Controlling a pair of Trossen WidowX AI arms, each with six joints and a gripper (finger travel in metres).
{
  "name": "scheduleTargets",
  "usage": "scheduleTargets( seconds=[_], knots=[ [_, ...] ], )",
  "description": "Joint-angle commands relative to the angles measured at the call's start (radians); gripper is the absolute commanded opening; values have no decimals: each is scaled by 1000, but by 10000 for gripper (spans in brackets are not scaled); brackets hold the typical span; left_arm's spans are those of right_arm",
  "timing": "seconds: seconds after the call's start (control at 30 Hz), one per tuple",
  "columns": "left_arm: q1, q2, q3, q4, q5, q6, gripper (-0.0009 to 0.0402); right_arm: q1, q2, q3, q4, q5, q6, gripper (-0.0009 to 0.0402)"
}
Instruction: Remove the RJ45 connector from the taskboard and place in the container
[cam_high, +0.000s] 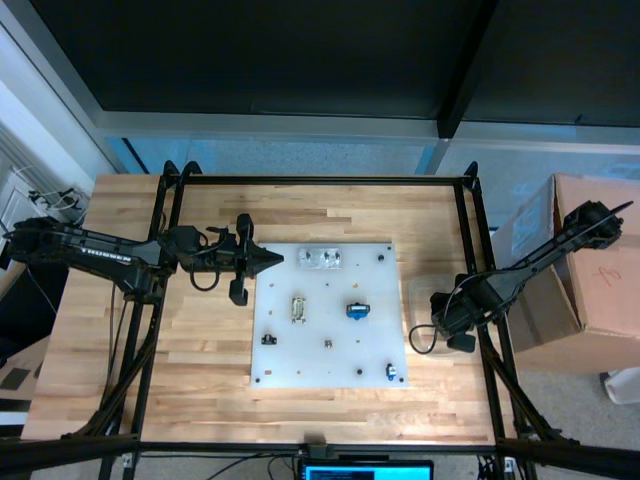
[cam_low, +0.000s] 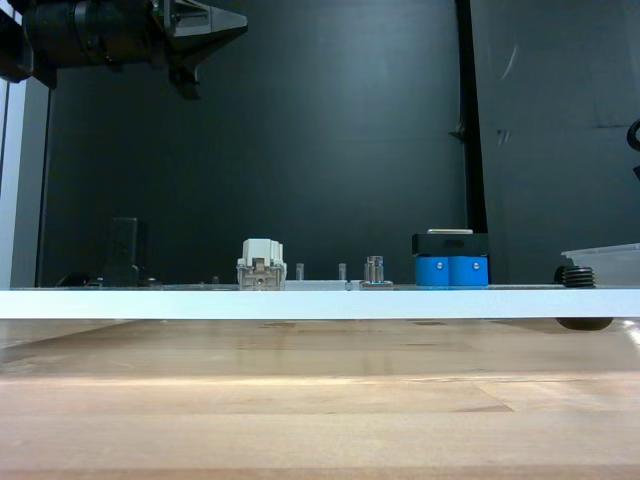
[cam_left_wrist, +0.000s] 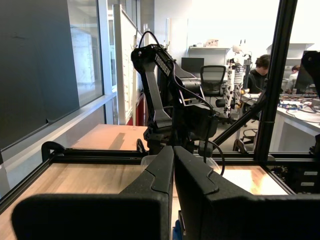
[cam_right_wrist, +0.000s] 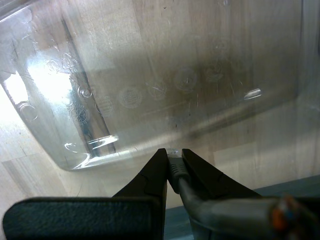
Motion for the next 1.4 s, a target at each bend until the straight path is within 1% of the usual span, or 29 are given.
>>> scheduleTargets(
  seconds=[0.03,0.23,0.33,0.47,0.53,0.67,0.77,0.93,1.03,1.13,1.4],
  knots=[
    [0,0,0,0,0,0,0,0,0,0,1,1,0,0],
    [0,0,0,0,0,0,0,0,0,0,2,0,0,1],
    [0,0,0,0,0,0,0,0,0,2,4,0,0,16],
    [0,0,0,0,0,0,0,0,0,3,7,5,1,62],
    [0,0,0,0,0,0,0,0,0,3,16,8,1,90],
    [0,0,0,0,0,0,0,0,0,3,35,31,20,152],
    [0,0,0,0,0,0,0,0,0,3,64,27,23,194],
    [0,0,0,0,0,0,0,0,0,42,71,31,12,242],
    [0,0,0,0,0,0,0,0,0,74,55,31,-6,253],
    [0,0,0,0,0,0,0,0,-6,108,21,31,-18,254],
    [0,0,0,0,0,0,0,0,-38,230,-158,29,-35,233]
  ],
)
